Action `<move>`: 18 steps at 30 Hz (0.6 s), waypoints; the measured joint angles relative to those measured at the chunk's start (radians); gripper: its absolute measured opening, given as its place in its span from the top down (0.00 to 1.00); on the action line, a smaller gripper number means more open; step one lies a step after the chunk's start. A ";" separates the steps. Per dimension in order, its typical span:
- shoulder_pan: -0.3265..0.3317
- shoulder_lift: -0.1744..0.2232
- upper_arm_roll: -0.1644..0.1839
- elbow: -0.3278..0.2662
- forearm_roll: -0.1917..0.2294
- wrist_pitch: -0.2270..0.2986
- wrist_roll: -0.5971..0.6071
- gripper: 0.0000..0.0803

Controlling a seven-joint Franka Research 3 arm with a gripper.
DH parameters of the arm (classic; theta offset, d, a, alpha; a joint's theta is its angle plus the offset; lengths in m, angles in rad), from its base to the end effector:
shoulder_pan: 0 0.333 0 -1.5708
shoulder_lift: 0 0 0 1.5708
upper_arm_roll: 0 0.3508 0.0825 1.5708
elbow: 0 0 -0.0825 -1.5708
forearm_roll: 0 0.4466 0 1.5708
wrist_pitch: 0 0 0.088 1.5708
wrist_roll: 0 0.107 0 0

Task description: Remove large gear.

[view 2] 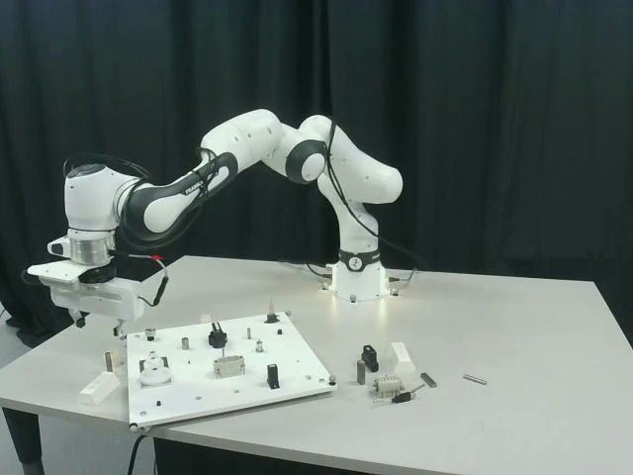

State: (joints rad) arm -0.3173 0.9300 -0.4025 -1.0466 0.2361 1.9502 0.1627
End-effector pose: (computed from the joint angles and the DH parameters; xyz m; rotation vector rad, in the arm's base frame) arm 0.7296 -0.4576 0.2998 2.7919 -1.1999 0.0104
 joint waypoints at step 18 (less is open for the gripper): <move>0.080 -0.010 0.000 -0.001 0.010 -0.112 0.048 0.00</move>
